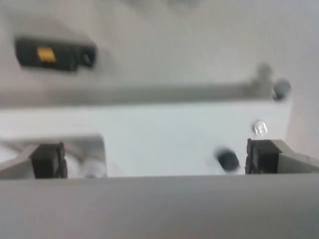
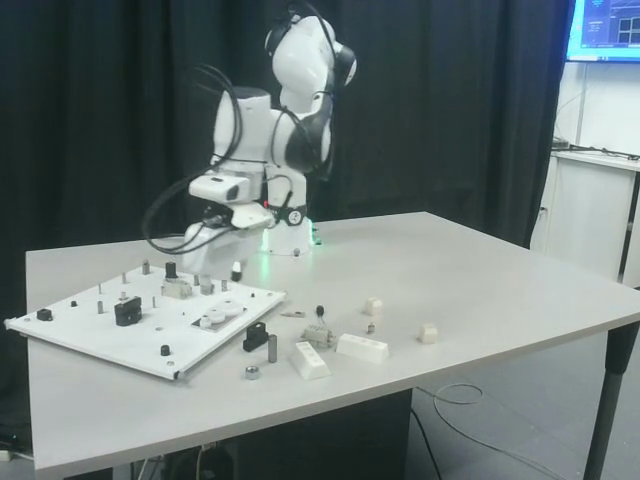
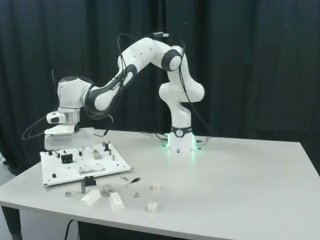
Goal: Remove square peg 2.
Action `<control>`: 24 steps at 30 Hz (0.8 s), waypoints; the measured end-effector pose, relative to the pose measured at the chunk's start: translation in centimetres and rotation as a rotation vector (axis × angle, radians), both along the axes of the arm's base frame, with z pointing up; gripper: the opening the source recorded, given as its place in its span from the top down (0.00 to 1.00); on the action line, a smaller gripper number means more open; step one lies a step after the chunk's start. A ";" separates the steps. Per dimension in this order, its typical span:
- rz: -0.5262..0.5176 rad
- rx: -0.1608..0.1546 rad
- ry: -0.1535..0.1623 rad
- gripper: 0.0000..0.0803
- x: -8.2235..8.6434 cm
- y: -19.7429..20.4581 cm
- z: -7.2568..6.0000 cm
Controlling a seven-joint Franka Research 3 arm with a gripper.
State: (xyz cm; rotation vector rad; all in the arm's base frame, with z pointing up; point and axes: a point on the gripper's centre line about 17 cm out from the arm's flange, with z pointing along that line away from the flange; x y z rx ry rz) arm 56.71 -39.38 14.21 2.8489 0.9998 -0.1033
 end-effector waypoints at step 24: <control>0.038 -0.012 0.047 0.00 -11.5 -12.9 1.1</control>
